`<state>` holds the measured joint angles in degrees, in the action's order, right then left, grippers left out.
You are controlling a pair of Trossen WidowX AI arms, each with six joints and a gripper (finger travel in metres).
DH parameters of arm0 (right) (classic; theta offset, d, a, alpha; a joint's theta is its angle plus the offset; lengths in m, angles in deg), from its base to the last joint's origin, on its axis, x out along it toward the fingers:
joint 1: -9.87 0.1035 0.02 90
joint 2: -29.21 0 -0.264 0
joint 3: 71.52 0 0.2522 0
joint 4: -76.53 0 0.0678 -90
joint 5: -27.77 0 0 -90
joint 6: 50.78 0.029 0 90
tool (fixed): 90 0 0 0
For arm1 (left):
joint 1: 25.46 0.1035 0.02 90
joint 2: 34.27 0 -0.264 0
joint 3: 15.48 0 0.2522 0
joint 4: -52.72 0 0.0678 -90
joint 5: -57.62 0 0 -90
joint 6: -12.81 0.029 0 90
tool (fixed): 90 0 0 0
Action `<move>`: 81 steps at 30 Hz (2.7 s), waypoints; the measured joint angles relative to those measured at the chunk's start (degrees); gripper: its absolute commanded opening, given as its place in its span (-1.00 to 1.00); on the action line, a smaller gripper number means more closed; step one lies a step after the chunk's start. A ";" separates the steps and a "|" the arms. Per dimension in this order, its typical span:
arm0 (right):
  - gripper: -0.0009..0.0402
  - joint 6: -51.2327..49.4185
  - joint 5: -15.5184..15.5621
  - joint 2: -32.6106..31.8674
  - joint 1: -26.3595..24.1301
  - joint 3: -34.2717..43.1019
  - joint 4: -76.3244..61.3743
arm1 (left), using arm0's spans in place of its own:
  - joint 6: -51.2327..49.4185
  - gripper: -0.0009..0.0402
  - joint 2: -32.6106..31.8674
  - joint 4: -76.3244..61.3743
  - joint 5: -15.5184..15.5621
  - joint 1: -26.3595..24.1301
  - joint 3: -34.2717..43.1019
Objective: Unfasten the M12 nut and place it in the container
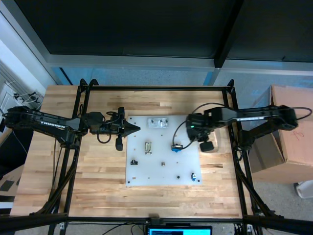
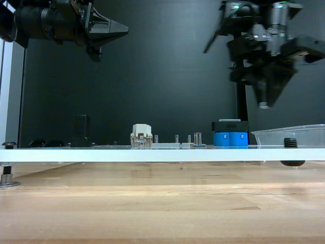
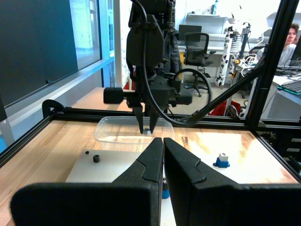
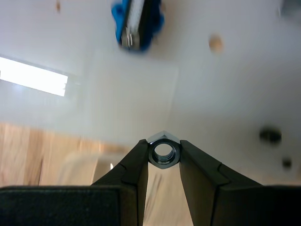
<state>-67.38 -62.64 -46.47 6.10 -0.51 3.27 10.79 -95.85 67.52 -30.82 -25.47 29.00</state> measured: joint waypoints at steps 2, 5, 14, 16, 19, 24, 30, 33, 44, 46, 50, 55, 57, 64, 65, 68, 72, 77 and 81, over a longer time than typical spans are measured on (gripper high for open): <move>-0.92 1.16 -0.04 3.06 -0.09 -2.36 -1.64 | 0.02 -0.96 0.00 0.00 0.00 0.00 0.00; -0.92 3.28 -0.02 7.02 -0.09 -6.32 -3.82 | 0.00 -0.96 0.00 -0.02 0.00 0.00 0.00; -0.70 10.97 -2.43 12.11 -0.39 -14.19 -2.32 | 0.00 -0.96 0.00 0.00 0.00 0.00 -0.02; -0.57 11.87 -2.56 12.17 -0.52 -13.97 -2.36 | 0.02 -0.96 0.00 0.02 0.00 0.00 -0.02; -0.37 12.85 -2.58 12.17 -0.57 -13.94 -2.51 | 0.02 -0.96 0.00 0.02 0.00 0.00 0.00; -0.06 13.29 -2.58 12.17 -0.57 -13.94 -2.71 | 0.00 -0.96 0.00 0.02 0.00 0.00 -0.02; 0.13 13.35 -2.58 12.17 -0.52 -13.94 -2.82 | 0.00 -0.96 0.00 0.04 0.00 0.00 -0.02; 0.16 13.40 -2.58 12.17 -0.50 -13.94 -2.82 | 0.00 -0.96 0.00 0.04 0.00 0.00 -0.02; -0.03 13.38 -2.60 12.17 -0.50 -12.31 -2.82 | 0.00 -0.96 0.00 0.02 0.00 0.00 -0.02; -0.11 13.35 -2.62 12.17 -0.55 -10.25 -2.78 | 0.02 -0.96 0.00 0.02 0.00 0.00 0.00; -0.31 15.34 -3.04 12.17 -1.25 -4.68 0.42 | 0.00 -0.96 0.00 0.02 0.00 0.00 -0.02; -0.72 18.82 -2.47 12.28 -1.38 0.00 12.26 | 0.00 -0.96 0.00 0.02 0.00 0.00 -0.02; -0.92 18.93 0.52 12.31 -0.87 0.13 18.03 | 0.00 -0.96 0.00 0.02 0.00 0.00 -0.02; -0.97 18.71 4.81 12.33 -0.02 -2.99 42.51 | 0.02 -0.96 0.00 0.02 0.00 0.00 0.00; -0.96 19.12 4.50 12.33 0.00 -4.04 46.93 | 0.02 -0.96 0.00 0.02 0.00 0.00 0.00; -0.96 21.57 4.48 12.35 0.28 -8.50 60.59 | 0.00 -0.96 0.00 0.02 0.00 0.00 0.00; -0.96 23.41 2.89 12.31 0.44 -15.02 74.58 | 0.02 -0.96 0.00 0.02 0.00 0.00 -0.02; -0.96 23.91 2.25 12.31 0.81 -21.20 84.30 | 0.02 -0.96 0.00 0.02 0.00 0.00 0.00; -0.96 23.89 2.84 12.31 1.05 -23.39 87.91 | 0.02 -0.96 0.00 0.02 0.00 0.00 0.00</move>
<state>-43.49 -59.80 -34.16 7.15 -23.90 91.18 10.81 -95.85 67.54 -30.82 -25.47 29.00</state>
